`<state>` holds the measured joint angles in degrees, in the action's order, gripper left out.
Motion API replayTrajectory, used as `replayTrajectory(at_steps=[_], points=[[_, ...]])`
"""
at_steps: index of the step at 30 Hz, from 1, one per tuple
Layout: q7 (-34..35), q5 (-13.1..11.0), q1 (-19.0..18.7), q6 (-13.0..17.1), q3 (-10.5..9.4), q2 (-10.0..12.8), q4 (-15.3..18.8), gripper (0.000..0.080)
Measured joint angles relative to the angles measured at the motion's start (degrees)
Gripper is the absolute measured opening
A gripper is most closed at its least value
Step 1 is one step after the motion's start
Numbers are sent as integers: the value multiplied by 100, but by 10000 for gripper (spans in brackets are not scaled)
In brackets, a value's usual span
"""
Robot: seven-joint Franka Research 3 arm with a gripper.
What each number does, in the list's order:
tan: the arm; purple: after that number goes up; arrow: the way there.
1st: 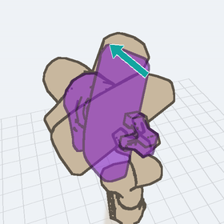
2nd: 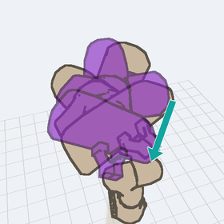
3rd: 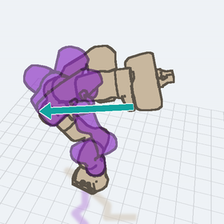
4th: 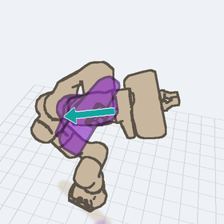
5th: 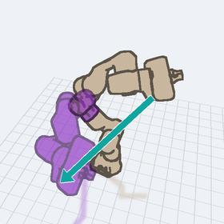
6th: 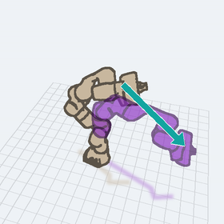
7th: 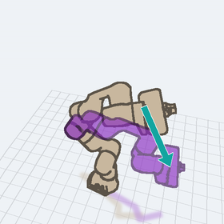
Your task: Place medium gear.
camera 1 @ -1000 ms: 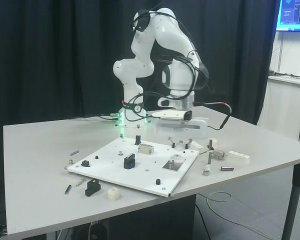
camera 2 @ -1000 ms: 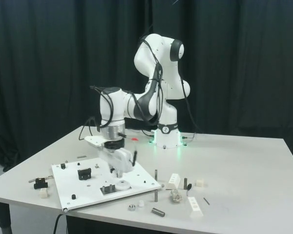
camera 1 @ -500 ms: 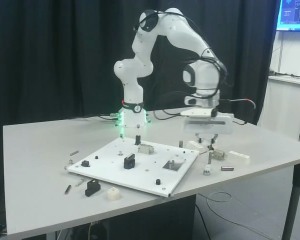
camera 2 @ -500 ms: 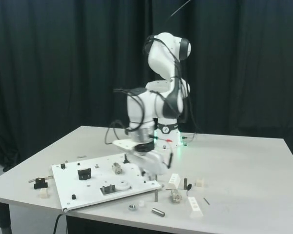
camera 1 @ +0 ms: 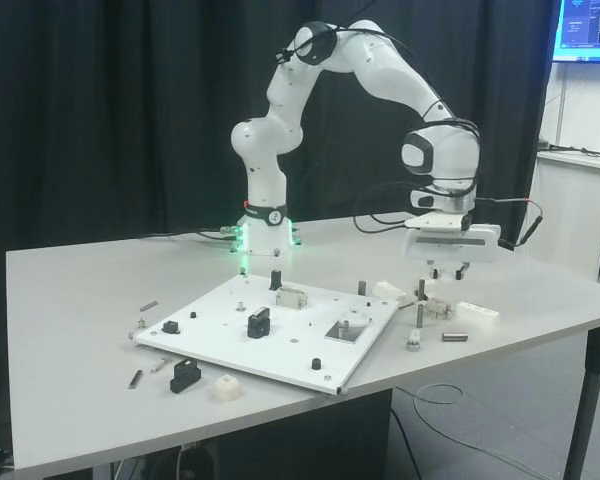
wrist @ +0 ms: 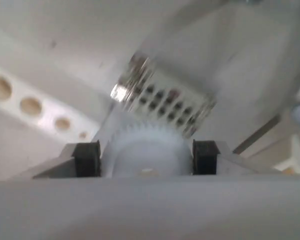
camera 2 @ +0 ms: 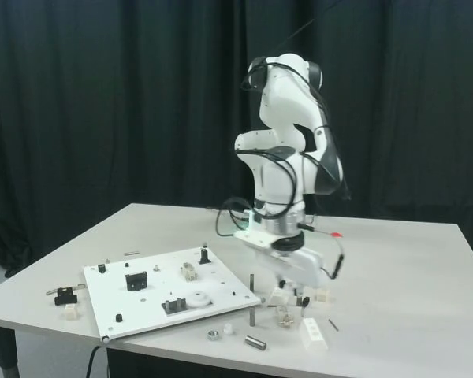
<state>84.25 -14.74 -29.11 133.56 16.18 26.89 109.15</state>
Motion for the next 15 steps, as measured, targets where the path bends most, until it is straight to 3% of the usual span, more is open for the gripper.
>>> replayTrajectory(at_steps=[15], points=[[456, 9, -729, 225, -3, 306, 38, 396]])
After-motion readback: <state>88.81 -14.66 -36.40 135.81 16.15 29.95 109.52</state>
